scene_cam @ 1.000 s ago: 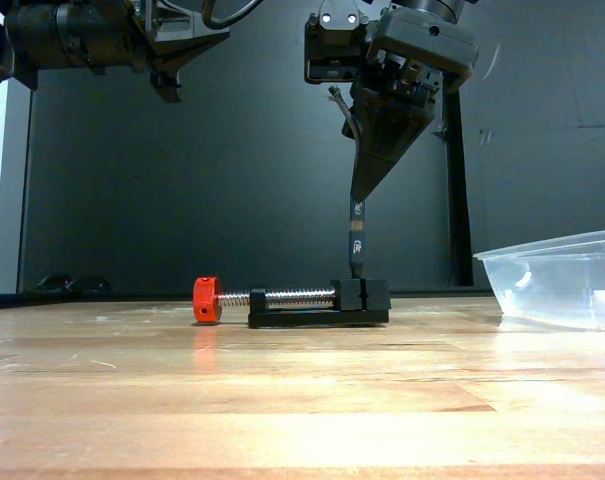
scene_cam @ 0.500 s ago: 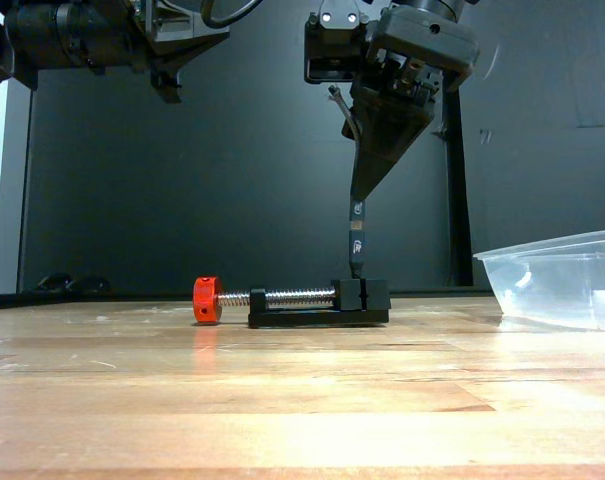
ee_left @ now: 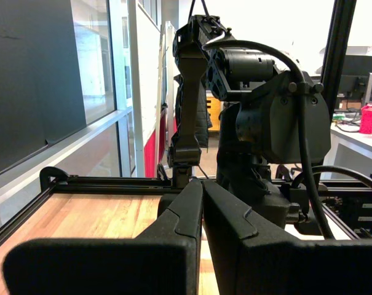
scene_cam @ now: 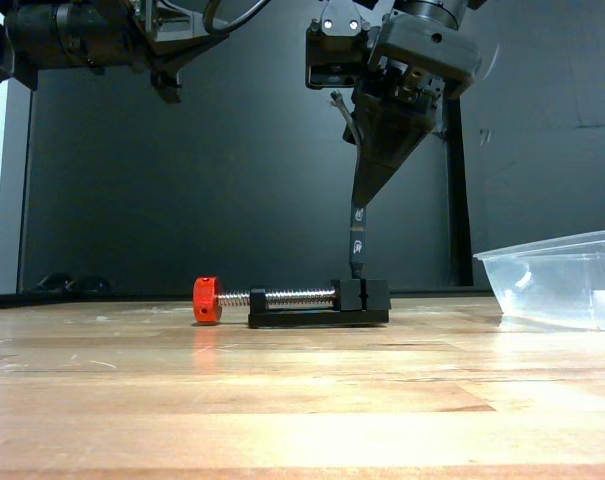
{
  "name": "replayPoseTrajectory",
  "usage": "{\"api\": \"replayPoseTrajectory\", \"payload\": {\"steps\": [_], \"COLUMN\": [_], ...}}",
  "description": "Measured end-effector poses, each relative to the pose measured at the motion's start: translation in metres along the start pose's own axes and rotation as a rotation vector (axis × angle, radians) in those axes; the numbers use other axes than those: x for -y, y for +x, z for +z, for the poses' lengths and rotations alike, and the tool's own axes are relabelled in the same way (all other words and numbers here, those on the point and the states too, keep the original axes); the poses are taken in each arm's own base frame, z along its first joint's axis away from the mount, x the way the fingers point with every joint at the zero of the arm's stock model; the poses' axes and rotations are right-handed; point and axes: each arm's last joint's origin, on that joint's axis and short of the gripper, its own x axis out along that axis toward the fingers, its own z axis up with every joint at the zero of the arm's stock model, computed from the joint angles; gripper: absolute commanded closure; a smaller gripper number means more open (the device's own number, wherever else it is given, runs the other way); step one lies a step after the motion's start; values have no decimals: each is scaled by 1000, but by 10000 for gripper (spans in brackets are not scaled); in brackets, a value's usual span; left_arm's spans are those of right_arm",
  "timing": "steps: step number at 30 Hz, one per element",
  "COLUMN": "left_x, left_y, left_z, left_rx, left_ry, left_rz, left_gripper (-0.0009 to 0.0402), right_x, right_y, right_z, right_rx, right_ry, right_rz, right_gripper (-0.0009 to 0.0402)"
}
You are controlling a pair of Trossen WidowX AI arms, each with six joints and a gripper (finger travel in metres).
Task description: Pick the USB-C connector and install on taskboard
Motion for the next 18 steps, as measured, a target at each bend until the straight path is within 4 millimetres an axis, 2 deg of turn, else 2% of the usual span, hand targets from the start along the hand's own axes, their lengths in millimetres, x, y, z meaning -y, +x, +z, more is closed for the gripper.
{"api": "replayPoseTrajectory", "payload": {"steps": [7, 13, 18], "left_x": [0, 0, 0], "left_y": [0, 0, 0], "left_z": [0, 0, 0], "left_rx": [0, 0, 0], "left_ry": [0, 0, 0], "left_rz": [0, 0, 0], "left_gripper": [393, 393, 393], "right_x": [-1, -1, -1], "right_y": [12, 10, 7], "right_z": [-4, -2, -1], "right_rx": [1, -2, 1], "right_ry": [-9, -18, -24], "right_rz": [-14, -15, -12], "right_gripper": [393, 393, 357]}}
